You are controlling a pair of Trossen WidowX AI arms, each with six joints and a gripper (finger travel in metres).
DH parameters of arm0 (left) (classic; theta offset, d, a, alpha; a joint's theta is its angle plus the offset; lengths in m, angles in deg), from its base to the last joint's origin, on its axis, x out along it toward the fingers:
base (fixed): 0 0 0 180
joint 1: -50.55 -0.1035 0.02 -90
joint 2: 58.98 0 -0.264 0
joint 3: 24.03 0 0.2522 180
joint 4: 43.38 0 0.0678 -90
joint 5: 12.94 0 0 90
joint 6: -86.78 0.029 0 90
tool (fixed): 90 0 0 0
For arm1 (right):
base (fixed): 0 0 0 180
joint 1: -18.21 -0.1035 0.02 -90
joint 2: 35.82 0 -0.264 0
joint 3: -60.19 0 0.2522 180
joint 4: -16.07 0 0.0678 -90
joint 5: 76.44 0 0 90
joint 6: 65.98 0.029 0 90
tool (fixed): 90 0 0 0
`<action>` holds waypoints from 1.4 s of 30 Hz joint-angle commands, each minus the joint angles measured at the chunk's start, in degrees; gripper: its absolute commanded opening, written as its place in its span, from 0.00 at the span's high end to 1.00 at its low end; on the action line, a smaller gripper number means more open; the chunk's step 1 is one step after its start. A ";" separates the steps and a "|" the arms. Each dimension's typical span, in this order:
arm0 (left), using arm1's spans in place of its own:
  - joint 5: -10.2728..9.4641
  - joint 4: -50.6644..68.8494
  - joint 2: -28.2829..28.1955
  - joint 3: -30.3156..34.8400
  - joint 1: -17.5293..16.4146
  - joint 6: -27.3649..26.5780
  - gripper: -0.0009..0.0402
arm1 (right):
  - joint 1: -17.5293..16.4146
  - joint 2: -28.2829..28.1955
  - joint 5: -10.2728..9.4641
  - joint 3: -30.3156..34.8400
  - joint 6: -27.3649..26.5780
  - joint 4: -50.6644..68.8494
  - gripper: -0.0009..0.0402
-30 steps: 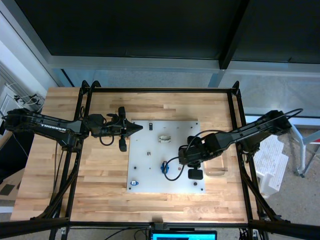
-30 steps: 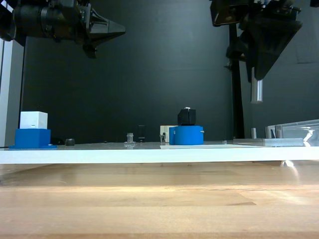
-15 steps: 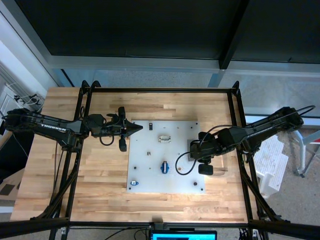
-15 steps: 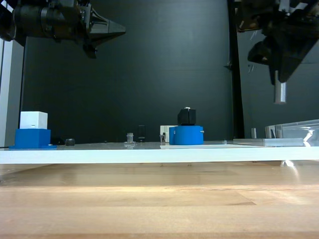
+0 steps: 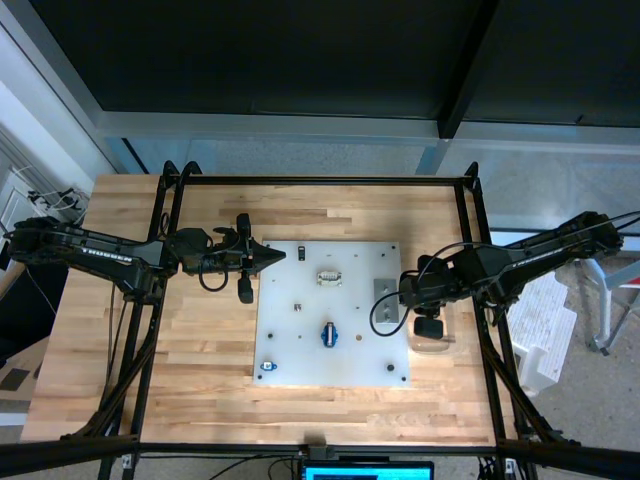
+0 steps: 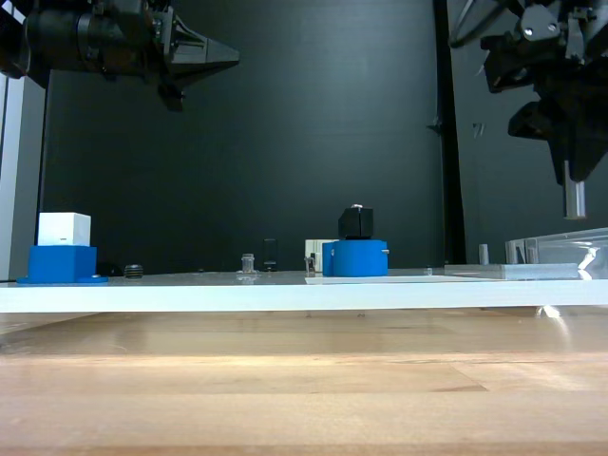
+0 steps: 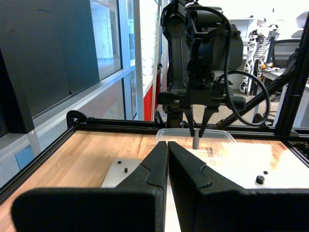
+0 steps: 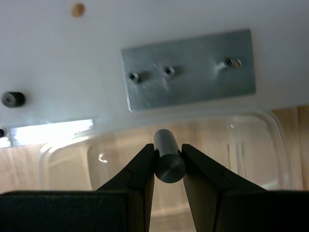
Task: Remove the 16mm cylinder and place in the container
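Right gripper: hanging right over the container, fingers clamped on the 16mm cylinder
16mm cylinder: upright, up in the air above the container's board-side rim, not touching it
Left gripper: fingers pressed together on nothing, well apart from the container, across the white board
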State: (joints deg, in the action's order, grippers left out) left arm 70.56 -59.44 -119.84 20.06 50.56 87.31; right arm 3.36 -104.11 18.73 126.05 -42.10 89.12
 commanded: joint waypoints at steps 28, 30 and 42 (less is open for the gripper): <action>0.02 -0.02 0.00 0.00 -0.02 0.00 0.98 | 0.70 5.18 -3.91 -6.99 2.75 0.63 0.67; 0.02 -0.02 0.00 0.00 0.00 0.00 0.98 | 0.63 5.18 -4.22 -6.99 2.91 0.70 0.64; 0.02 -0.02 0.00 0.00 -0.02 0.00 0.98 | -0.07 4.85 -3.76 -6.95 4.46 -0.17 0.57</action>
State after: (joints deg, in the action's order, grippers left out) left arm 70.56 -59.46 -119.84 20.04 50.56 87.31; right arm 3.40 -99.22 14.52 119.01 -37.60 89.14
